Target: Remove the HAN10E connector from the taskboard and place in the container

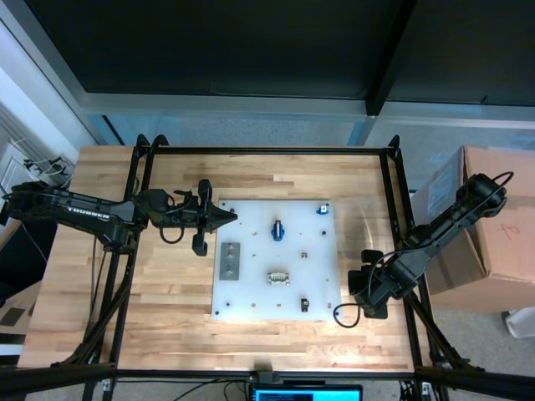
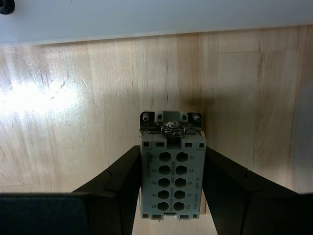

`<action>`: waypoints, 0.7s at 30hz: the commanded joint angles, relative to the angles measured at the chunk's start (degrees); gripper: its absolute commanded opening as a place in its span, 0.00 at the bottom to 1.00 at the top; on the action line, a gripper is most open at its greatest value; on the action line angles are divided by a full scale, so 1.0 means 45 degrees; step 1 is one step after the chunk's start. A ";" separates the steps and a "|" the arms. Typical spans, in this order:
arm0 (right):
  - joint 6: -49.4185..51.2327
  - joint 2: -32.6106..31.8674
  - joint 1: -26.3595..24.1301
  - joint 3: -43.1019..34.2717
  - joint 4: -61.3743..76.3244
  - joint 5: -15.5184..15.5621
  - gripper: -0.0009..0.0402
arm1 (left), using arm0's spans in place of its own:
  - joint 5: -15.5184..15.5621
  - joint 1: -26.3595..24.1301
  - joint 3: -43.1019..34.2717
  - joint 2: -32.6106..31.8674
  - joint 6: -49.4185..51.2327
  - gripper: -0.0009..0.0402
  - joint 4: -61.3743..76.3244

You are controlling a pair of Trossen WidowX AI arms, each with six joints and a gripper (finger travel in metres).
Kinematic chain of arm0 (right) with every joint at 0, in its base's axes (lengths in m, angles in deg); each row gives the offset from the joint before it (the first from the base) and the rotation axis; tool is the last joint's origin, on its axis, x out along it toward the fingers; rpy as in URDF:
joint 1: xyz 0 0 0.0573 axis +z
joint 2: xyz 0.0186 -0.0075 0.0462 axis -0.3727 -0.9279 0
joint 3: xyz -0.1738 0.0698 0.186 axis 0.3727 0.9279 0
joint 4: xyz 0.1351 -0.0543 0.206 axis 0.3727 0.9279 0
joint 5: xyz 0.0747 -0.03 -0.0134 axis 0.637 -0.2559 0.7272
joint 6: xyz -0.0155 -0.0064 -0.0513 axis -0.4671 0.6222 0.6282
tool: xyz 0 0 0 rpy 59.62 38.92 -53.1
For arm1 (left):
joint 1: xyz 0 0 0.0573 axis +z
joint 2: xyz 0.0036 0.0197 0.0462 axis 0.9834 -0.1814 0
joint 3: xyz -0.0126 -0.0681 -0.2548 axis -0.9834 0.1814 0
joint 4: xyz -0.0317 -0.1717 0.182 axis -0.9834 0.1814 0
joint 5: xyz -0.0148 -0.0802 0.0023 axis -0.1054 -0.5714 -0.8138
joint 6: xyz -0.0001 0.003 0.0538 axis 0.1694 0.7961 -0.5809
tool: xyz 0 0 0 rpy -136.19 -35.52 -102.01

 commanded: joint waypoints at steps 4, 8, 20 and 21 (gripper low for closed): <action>0.0019 -0.0010 0.0019 -0.0010 0.0019 0.0005 0.59 | -0.0005 0.0000 0.0000 -0.0005 -0.0005 0.02 -0.0005; 0.0024 -0.0010 0.0024 -0.0117 0.0219 0.0015 0.68 | -0.0005 0.0005 0.0000 -0.0005 -0.0005 0.02 -0.0005; 0.0034 0.0151 0.0015 -0.2628 0.3230 0.0019 0.72 | -0.0005 0.0005 0.0000 0.0000 -0.0005 0.02 -0.0005; 0.0034 0.0189 0.0010 -0.2929 0.3541 0.0015 0.72 | -0.0005 0.0000 0.0000 0.0000 -0.0005 0.02 -0.0005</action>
